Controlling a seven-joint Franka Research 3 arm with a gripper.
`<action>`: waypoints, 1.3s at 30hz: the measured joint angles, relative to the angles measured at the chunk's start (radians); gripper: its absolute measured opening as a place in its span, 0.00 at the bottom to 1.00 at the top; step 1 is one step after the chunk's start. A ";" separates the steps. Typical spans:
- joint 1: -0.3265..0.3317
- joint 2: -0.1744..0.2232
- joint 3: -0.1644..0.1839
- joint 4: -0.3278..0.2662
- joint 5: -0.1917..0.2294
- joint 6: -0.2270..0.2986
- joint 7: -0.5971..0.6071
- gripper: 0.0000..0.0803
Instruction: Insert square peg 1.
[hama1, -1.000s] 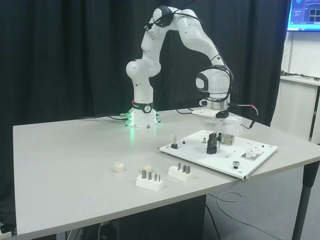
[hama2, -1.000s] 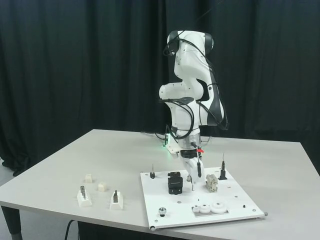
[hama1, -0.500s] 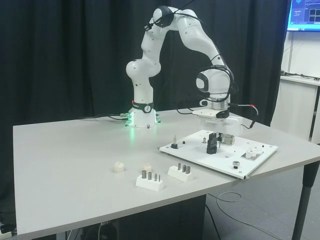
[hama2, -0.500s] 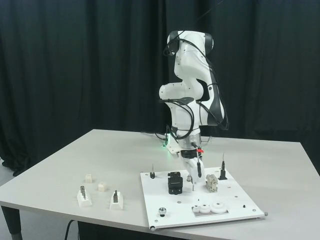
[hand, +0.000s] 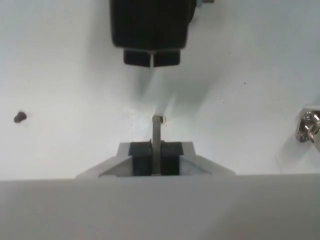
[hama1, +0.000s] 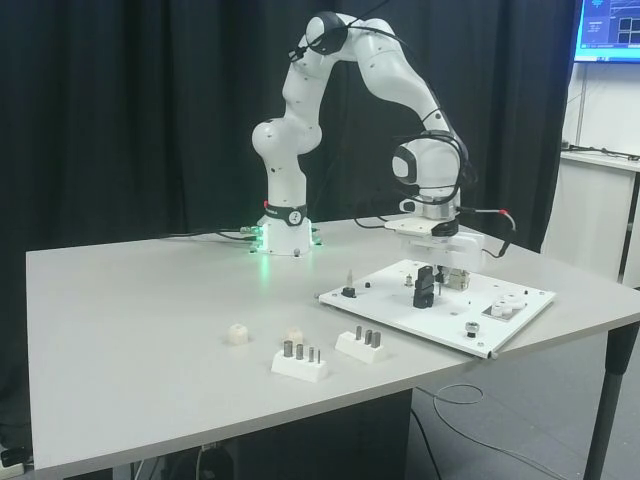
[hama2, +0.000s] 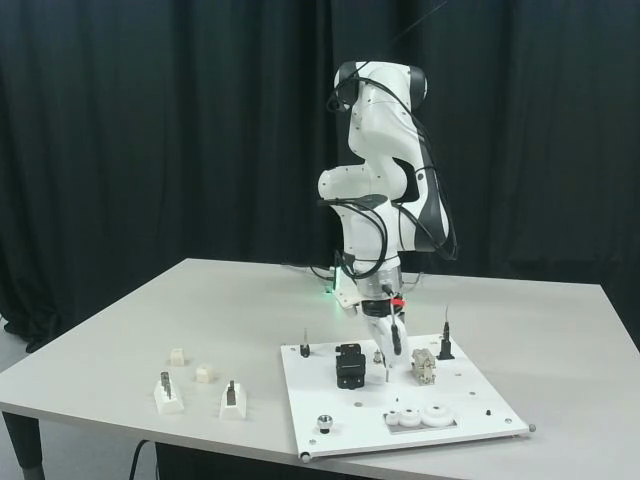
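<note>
My gripper (hand: 155, 152) is shut on a thin grey square peg (hand: 156, 140), which stands upright between the black pads (hand: 140, 151). The peg's lower tip is at a small hole (hand: 160, 119) in the white board (hand: 240, 90); I cannot tell whether it has entered. In the first room view the gripper (hama1: 441, 268) hangs low over the board (hama1: 400, 308), just behind a black block (hama1: 424, 287). From the second room view the peg (hama2: 385, 370) points down at the board (hama2: 360, 420), right of the black block (hama2: 349, 365).
The board also carries a metal connector (hama2: 422, 367), two white gears (hama2: 420, 415), thin upright pins (hama2: 445, 340) and a small knob (hama2: 325, 423). On the grey table (hama1: 140, 300) are two white peg holders (hama1: 300, 360) (hama1: 362, 343) and two small white cubes (hama1: 236, 334).
The wrist and gripper have shifted very slightly, with the peg still held over the same spot on the board. Nothing else has moved.
</note>
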 joint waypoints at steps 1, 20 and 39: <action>0.000 0.000 0.000 0.000 0.000 0.000 0.002 0.04; 0.001 0.001 0.000 0.000 0.000 0.004 0.079 0.04; 0.001 0.001 0.000 -0.001 0.000 0.011 0.209 0.04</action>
